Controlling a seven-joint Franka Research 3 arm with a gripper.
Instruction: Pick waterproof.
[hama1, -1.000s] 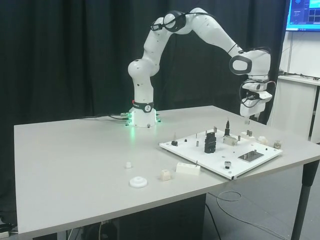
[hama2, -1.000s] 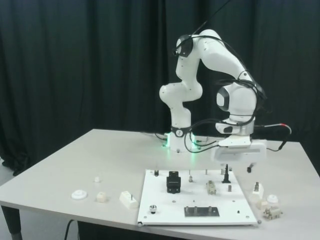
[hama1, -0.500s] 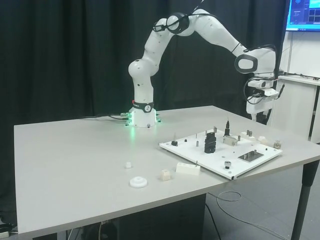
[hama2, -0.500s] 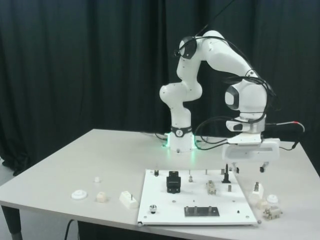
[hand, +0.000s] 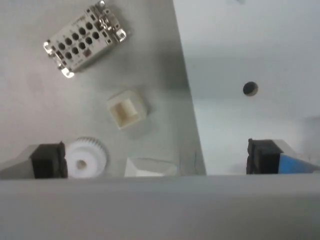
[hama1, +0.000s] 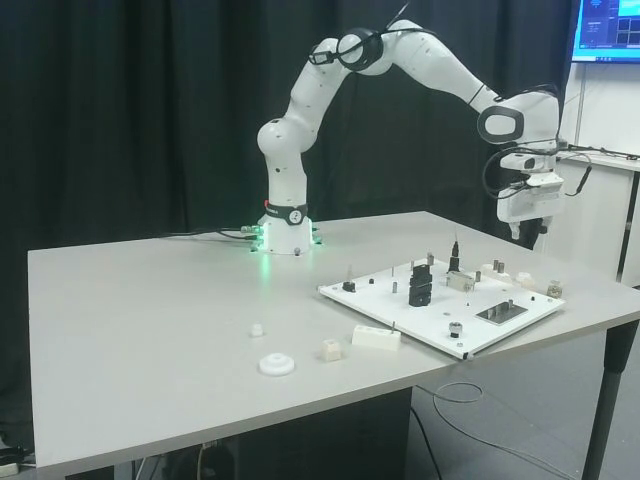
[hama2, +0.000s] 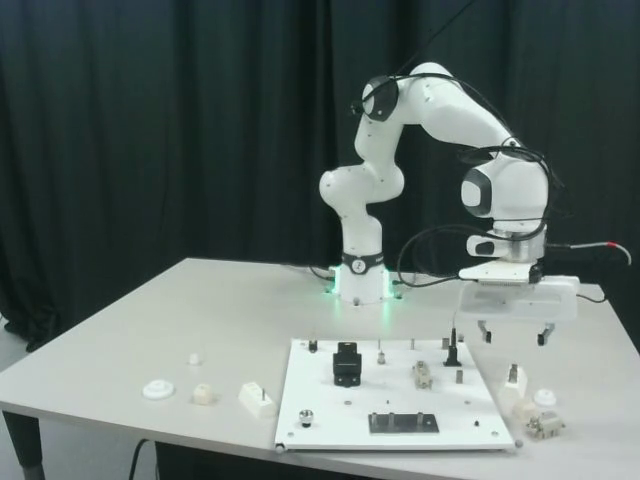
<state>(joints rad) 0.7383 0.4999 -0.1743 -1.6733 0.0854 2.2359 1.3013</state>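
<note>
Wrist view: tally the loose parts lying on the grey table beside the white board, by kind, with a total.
Multi-pin connector: 1
Square cap: 1
White gear: 1
White block, partly hidden: 1
Total: 4

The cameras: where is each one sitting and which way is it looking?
Wrist view: sits on the arm's wrist, looks straight down at the grey table, a white gear and a pin connector; both black fingertips show.
First room view: stands off one table corner, looks across at the whole white arm and white board.
Second room view: faces the table's front edge, seeing arm and end effector above the board's side.
Shared: both room views show arm, board and gear.
</note>
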